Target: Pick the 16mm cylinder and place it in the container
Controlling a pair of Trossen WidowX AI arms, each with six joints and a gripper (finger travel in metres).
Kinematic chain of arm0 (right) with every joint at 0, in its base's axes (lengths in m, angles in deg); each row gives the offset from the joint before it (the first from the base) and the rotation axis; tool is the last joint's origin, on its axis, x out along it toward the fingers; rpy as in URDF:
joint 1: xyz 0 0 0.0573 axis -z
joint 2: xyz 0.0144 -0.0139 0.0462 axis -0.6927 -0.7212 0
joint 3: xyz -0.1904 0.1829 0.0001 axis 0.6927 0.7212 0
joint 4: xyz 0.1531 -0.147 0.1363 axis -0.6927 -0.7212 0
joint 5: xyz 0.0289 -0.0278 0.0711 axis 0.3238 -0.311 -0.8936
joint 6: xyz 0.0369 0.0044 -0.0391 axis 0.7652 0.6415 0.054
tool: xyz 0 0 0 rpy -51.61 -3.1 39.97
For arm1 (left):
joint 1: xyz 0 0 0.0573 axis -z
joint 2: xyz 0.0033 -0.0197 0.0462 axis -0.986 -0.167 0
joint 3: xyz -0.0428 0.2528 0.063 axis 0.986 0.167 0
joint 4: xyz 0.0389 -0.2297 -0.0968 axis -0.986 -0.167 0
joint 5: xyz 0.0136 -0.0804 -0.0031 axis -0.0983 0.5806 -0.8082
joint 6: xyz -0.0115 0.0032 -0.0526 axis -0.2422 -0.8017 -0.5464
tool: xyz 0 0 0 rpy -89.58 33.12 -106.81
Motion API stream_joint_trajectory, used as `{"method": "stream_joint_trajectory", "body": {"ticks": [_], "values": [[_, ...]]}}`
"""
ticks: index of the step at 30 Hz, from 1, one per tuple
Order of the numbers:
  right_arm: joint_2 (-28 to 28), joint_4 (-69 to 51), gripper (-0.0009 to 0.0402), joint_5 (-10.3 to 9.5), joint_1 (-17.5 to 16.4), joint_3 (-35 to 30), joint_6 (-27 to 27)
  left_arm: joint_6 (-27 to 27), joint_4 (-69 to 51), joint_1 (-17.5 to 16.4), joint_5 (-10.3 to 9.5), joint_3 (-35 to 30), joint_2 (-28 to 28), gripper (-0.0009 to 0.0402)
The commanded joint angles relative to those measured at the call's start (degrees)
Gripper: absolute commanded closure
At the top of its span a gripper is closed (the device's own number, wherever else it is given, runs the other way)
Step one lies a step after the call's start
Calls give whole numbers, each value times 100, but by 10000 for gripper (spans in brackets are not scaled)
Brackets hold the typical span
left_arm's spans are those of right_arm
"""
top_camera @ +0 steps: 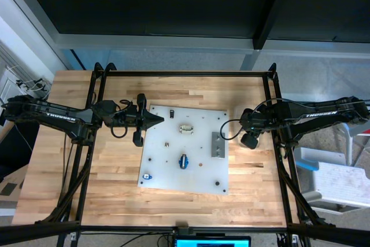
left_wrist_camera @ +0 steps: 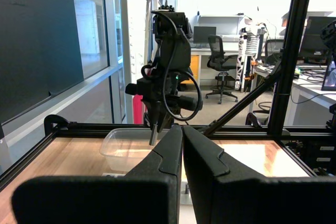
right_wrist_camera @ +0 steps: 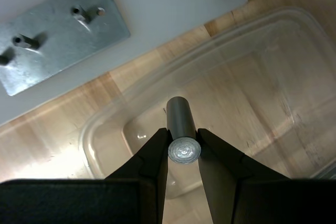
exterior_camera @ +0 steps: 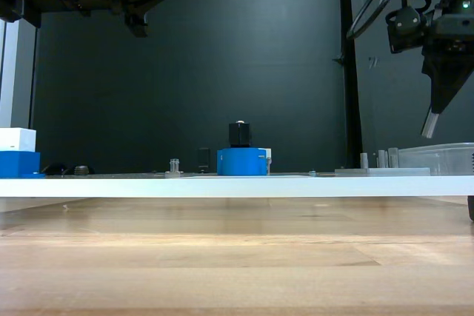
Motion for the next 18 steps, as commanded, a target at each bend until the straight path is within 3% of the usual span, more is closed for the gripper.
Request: {"method": "stream_joint_trajectory", "body": {"ticks": [1,8,18], "values": [[2,11,373,111,133,76,188,0,0,0,0,0,0,393],[0,262,373,111,339,367,219,2,0,0,0,0,0,393],[-170,688,373,116,361,688,214,2,0,-2,2,0,-2,393]]}}
